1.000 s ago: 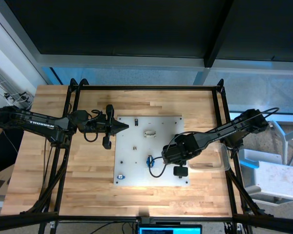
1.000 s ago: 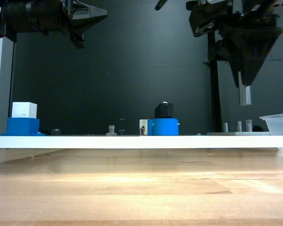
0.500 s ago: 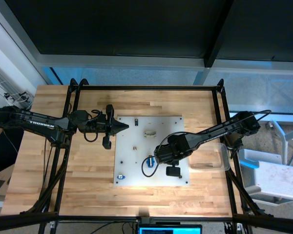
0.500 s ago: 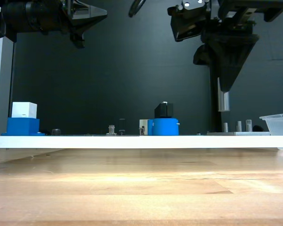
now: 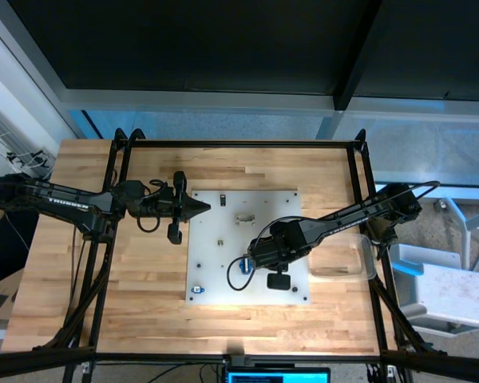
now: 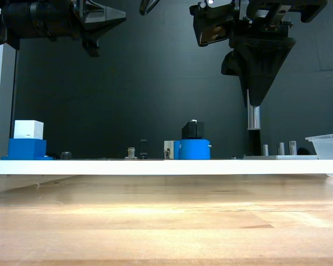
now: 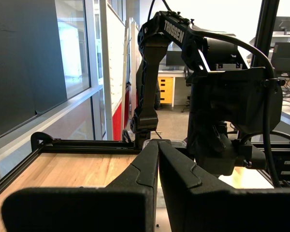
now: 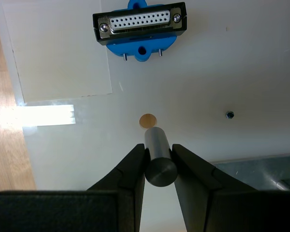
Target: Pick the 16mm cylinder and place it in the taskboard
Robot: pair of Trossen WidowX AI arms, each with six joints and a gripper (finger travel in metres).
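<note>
Right wrist view: small short dull-grey metal 16mm cylinder [image 8: 160,162] pinched between the two black fingers of the right claw [image 8: 158,149], closed firmly on its round sides near the upper end, with the lower part sticking out below. Hangs upright over the large square white taskboard [image 8: 261,72], clear of the plate in the low view, close to a small round tan hole [image 8: 147,120] roughly in line with it.

Looks solid, stiff and heavy for its size. Smooth too, so likely slippery under a light squeeze and apt to tilt if knocked on the hole's edge. No fear of breakage. Best held as now, across the sides and high up, leaving the lower end free to enter.

Left claw [image 7: 158,145] parked high up at the board's left edge, fingers pressed together on nothing.

Surface: hard, flat white plate lying on a pale wooden tabletop [image 5: 104,279]. Carries a blue-mounted multi-pin connector [image 8: 140,26] beyond the hole and a grey metal block [image 8: 261,166] off to one side. Clear plastic tray [image 6: 327,144] beside the board's right edge. Bare plate all round the hole, so probably room enough for a straight descent.
</note>
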